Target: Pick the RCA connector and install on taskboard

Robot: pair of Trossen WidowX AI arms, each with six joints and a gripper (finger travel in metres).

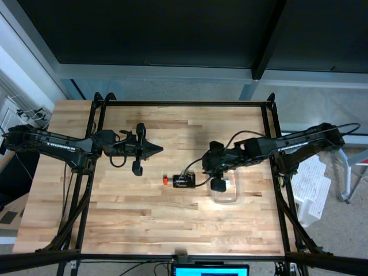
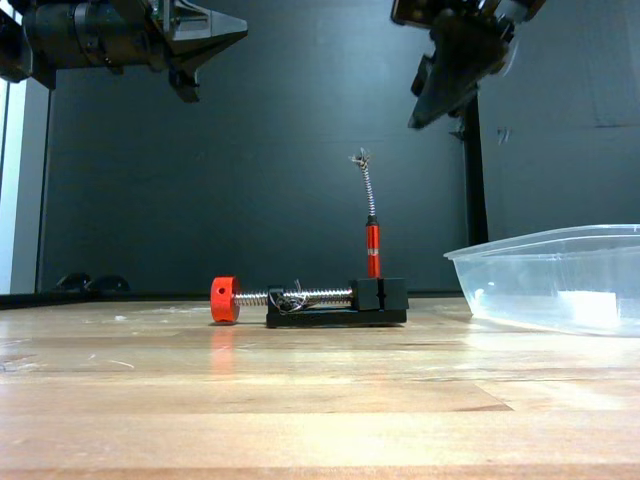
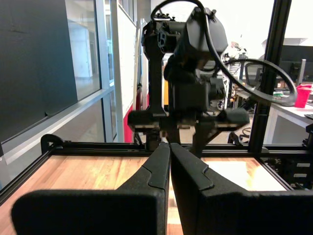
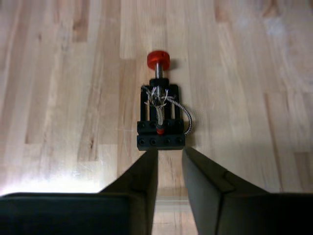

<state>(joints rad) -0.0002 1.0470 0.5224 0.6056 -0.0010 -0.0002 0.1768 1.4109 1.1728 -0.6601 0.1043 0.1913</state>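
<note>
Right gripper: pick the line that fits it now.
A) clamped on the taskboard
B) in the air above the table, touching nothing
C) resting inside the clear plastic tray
B: the low view shows the right gripper high above the table, clear of the taskboard and the clear plastic tray. Its fingers are apart with nothing between them. The left gripper hovers high on the left, shut.

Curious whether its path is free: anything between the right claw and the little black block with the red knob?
Nothing visible. The right gripper hangs open, the taskboard straight ahead across the table; the clear tray sits off to the side. The left gripper hangs shut, high at left.
</note>
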